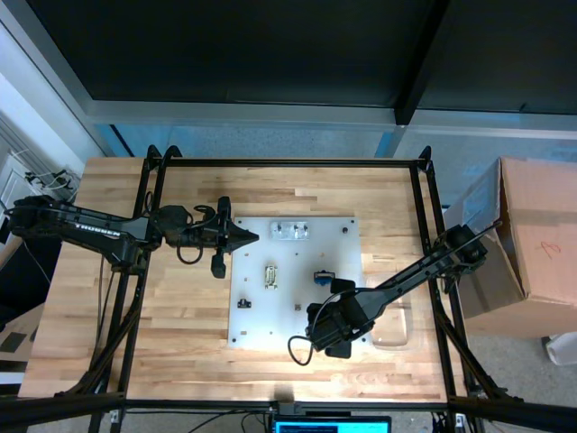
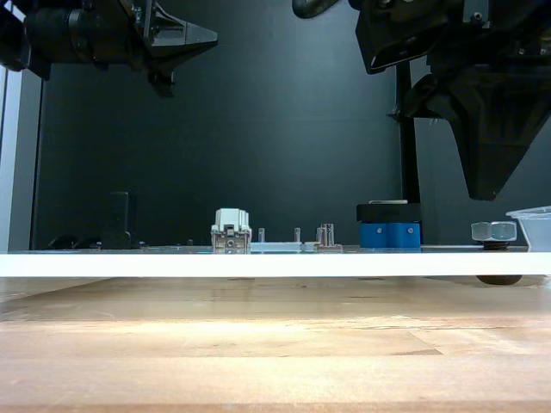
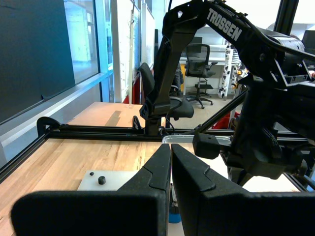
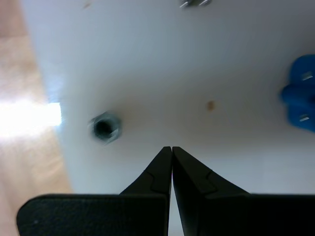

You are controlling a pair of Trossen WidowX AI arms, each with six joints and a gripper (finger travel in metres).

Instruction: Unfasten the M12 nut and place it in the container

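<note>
1. The small silver hexagonal M12 nut (image 2: 493,231) sits on its stud at the near right edge of the flat white task board (image 1: 270,316). The low view shows a sliver of the short black stud (image 2: 493,246) beneath it, and the right wrist view shows its dark centre from above
2. It looks light, rigid and smooth, so probably slippery under a slack pinch. The best hold is likely square across two opposite flats. Being threaded, it should need turning off rather than a straight pull
3. The right jaws, on the black right arm (image 1: 406,275), are clenched on nothing, tips pressed together. They hover above the board just beside the nut, not touching it
4. The clear plastic container (image 1: 397,332) lies on the wooden surface (image 1: 180,361), just beside the board's right edge and near the stud
5. The left jaws, on the black left arm (image 1: 99,233), are likewise clenched on nothing. They are held high over the board's far left edge, well apart from the nut
</note>
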